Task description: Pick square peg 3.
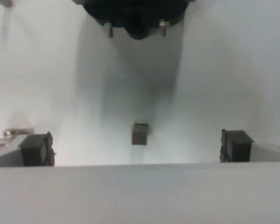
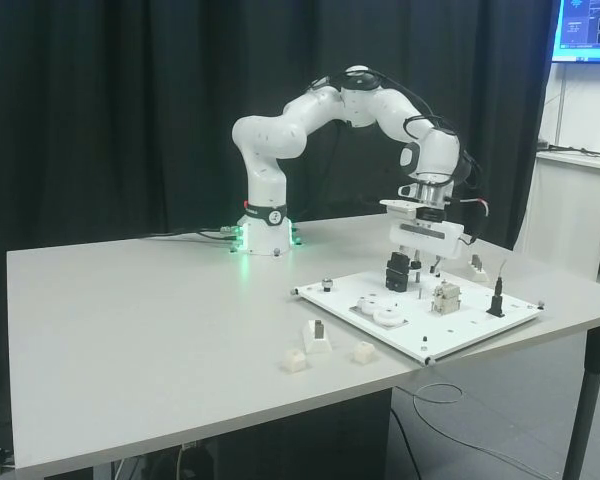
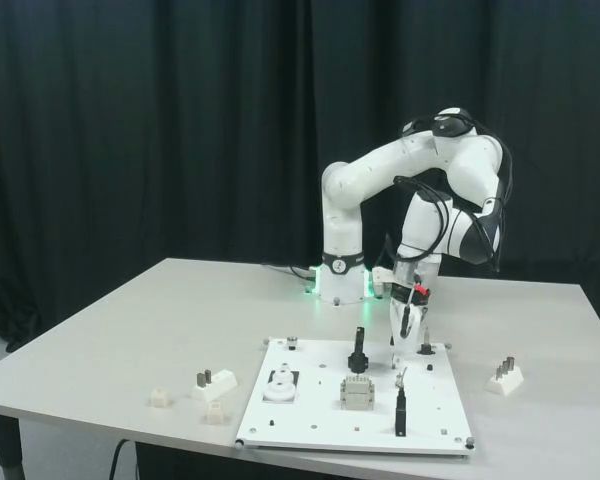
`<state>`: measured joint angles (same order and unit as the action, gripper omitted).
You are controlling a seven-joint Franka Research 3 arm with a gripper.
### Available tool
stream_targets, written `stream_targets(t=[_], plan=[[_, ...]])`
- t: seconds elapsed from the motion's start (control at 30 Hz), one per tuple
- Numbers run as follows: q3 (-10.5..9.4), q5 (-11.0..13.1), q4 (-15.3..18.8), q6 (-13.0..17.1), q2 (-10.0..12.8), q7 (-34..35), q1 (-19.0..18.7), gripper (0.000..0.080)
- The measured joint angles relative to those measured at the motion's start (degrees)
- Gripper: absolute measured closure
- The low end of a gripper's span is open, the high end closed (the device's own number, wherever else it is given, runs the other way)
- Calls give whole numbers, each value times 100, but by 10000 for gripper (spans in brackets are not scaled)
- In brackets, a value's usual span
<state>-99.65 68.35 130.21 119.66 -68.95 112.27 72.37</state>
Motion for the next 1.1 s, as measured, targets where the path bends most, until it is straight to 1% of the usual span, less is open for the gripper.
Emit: stream_targets(t=[0.3, 0.53, 1.1], plan=[[207, -12, -10, -92, 9, -43, -24, 6], [325, -25, -10, -173, 9, -113, -26, 3], [444, -98, -11, -220, 9, -211, -26, 3]])
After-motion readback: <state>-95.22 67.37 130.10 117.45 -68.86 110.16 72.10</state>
